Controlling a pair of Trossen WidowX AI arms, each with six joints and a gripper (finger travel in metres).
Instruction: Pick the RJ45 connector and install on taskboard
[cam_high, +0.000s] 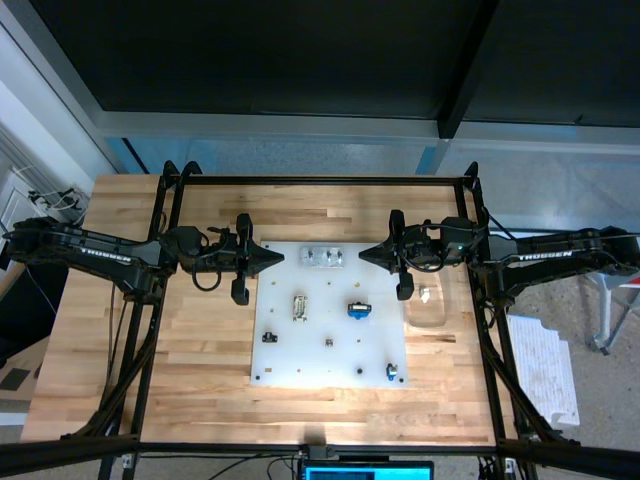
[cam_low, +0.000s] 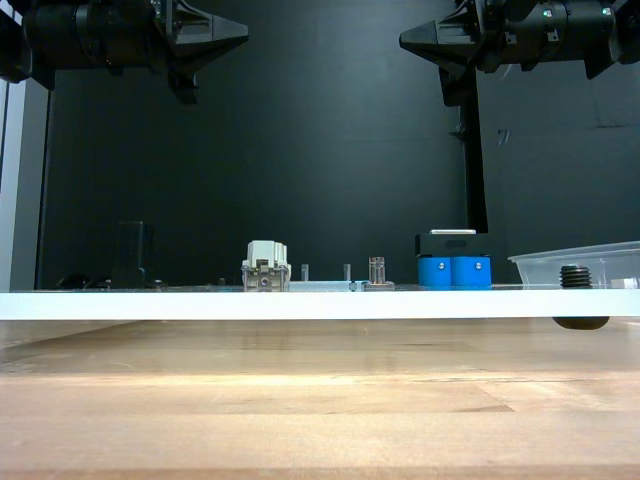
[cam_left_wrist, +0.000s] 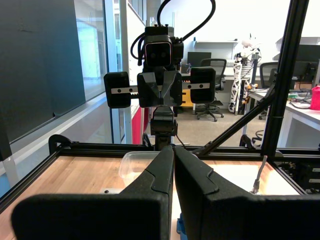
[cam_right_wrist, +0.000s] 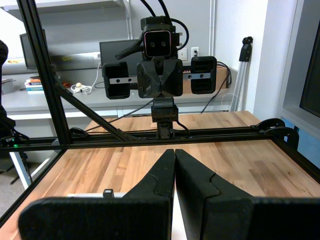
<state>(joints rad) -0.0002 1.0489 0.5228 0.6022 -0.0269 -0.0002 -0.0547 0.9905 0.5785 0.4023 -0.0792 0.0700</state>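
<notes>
— What takes up most of the bench?
— A planked wooden table, pale and lightly glossy, caged by a black metal frame. On it lies a flat, matte white board studded with small fittings.
— And the arms?
— Both hang high above it. The left gripper points inward over the board's far left corner and the right gripper over its far right part. The left's black wedge fingers are clenched flat together, and so are the right's fingers.
— Beside the board?
— A clear tray of thin plastic with rounded corners lies just right of it, below the right arm. A white block sits inside.
— Smaller bits?
— A boxy cream housing, a black-capped blue part mid-board, and the small blue jack at the near right corner.
— The connector?
— I cannot tell. The jack's top is too small to read.
</notes>
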